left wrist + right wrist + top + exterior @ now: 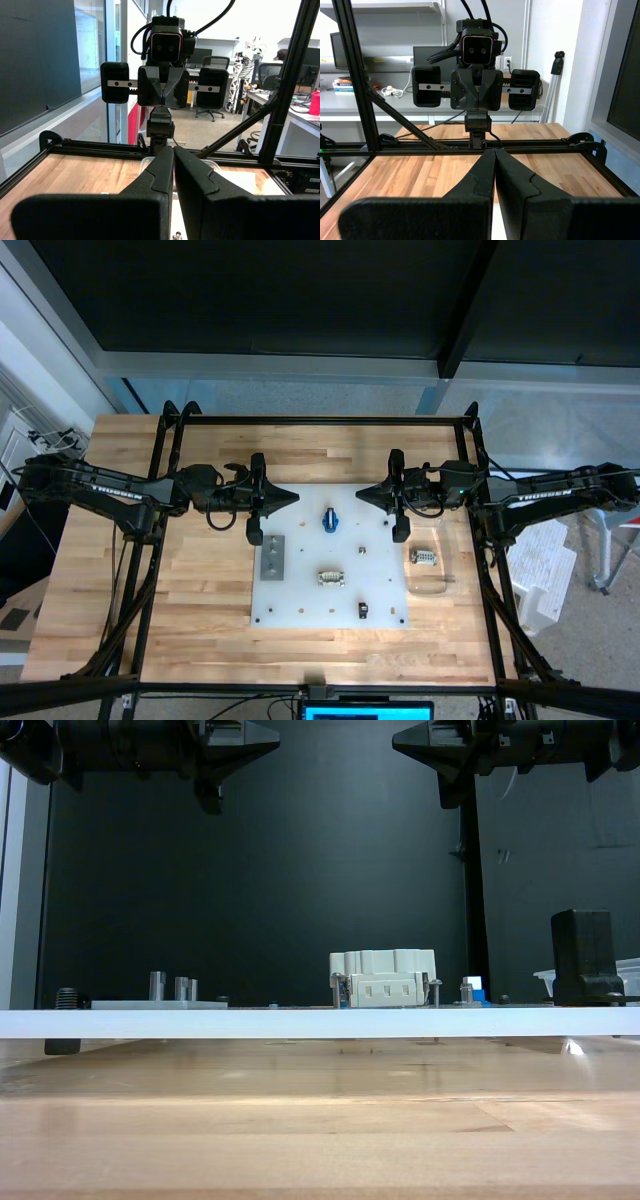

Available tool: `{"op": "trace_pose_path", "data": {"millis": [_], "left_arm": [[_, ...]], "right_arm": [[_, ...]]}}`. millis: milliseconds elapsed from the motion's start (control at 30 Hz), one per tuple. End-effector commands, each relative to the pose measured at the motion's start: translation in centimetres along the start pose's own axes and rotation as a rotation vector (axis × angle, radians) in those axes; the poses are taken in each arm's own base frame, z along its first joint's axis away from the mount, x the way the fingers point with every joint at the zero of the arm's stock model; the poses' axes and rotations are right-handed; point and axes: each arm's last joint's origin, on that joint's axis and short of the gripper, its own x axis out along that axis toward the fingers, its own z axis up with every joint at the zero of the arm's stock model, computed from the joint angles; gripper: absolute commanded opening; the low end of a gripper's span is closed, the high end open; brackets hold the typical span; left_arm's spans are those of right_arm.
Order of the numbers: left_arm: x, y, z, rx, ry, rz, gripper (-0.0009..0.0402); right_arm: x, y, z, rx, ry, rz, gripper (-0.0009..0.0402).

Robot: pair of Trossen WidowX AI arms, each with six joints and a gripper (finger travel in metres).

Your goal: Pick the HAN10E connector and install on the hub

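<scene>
**Both grippers shut and empty above the board; connector not yet picked**

1. Left gripper (292, 498): it hangs above the far left edge of the white plate (300, 612) and points inward towards the right arm. In the left wrist view its fingers (155, 175) meet along a thin seam, with nothing between them.

2. Right gripper (361, 492): it hangs above the far right part of the plate and points inward, facing the left gripper. The two tips are apart, with the blue part (329, 520) below the gap between them. In the right wrist view its fingers (512, 177) are pressed together and hold nothing.

3. Connector (423, 557): it lies on the table (150, 590) just beside the right edge of the plate, inside the outline of a clear tray (432, 590). It is near the right gripper and lower than it; neither gripper touches it.

4. Hub (331, 579): it sits on the plate near its middle, on the near side of the blue part. In the low view it stands upright, and its top is uncovered.

5. Other items on the plate: a grey bar (271, 556) lies at the left side, and a small black part (364, 611) sits near the near edge.
</scene>
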Motion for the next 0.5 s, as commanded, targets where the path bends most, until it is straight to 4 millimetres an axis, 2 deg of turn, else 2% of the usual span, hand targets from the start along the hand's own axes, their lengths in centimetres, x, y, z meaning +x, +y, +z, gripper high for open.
{"op": "trace_pose_path", "data": {"millis": [33,500], "left_arm": [[0.01,0.01,0.00,0.000,0.000,0.000,0.0001],[0.01,0.01,0.00,0.000,0.000,0.000,0.0001]], "right_arm": [[0.00,0.01,0.02,0.000,-0.001,0.000,0.0000],[-0.01,-0.01,-0.17,0.036,0.028,-0.009,0.0000]]}}
